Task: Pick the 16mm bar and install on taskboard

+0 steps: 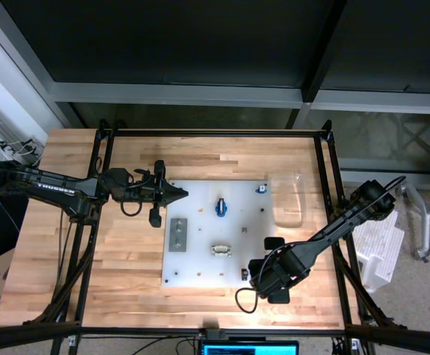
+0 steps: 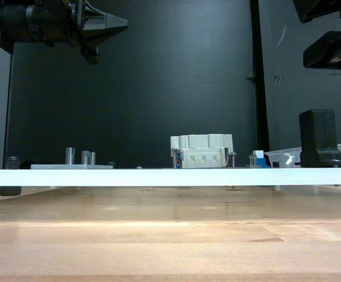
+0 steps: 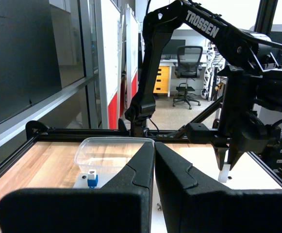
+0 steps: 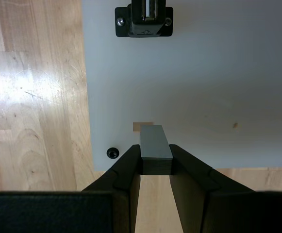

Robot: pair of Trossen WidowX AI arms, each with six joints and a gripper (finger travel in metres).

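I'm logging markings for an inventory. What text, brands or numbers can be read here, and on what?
"TROSSEN": on the right arm, in the left wrist view.
"TROSSEN": on the left arm, only just readable.
Printed sheets and screen: too small to read.
Left gripper, shut above the taskboard's far left corner: no markings.
Right gripper, holding the 16mm bar over the near right corner: no markings.

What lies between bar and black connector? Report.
Right wrist view: bare taskboard, one small hole. Right hand grips bar at board's near corner; left hand, shut, at left edge.
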